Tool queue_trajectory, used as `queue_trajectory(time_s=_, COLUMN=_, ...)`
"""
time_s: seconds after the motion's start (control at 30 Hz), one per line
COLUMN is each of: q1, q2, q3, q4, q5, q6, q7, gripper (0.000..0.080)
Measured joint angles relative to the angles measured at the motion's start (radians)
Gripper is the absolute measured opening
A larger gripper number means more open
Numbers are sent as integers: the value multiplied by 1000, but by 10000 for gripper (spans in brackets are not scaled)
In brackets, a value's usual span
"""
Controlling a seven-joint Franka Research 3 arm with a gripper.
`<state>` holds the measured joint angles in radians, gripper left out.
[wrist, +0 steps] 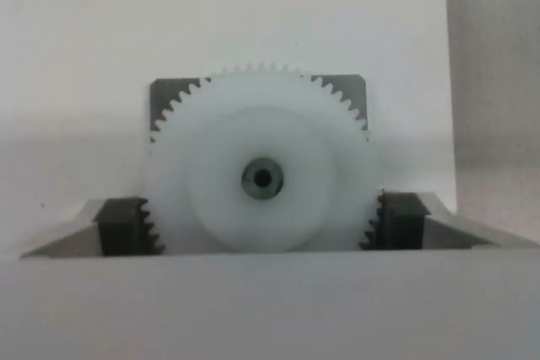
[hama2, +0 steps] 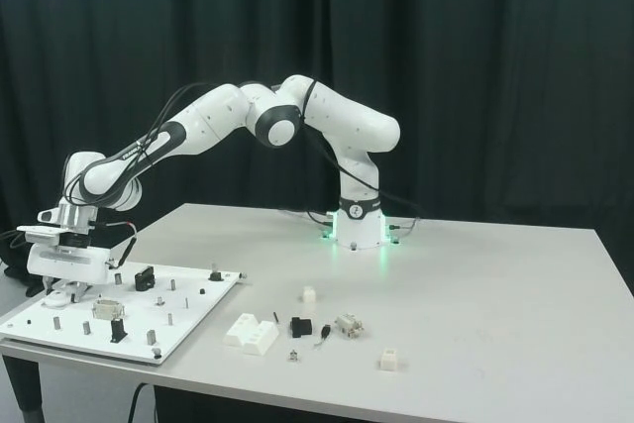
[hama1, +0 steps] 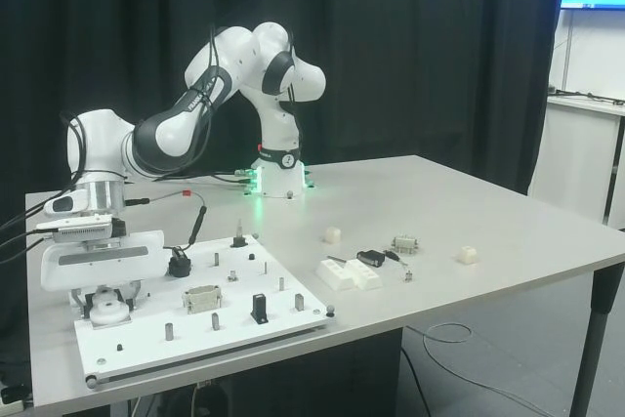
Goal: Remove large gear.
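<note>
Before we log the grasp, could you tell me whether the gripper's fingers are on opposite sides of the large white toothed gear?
Yes, in the wrist view one dark finger sits at each side of the large white toothed gear.

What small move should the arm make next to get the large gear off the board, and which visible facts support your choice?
Probably a slow, straight lift. In the wrist view the gripper has its fingers pressed against opposite toothed edges of the large gear, which looks seated on its central shaft over the white board.
</note>
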<state>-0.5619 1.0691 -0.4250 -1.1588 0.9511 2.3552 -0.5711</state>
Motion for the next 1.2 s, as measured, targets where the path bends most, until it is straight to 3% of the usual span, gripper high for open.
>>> queue_trajectory(time_s=1.2, q1=0, q2=0, q3=-3, q4=7, q5=-3, q6=-11, q7=-16, gripper=588)
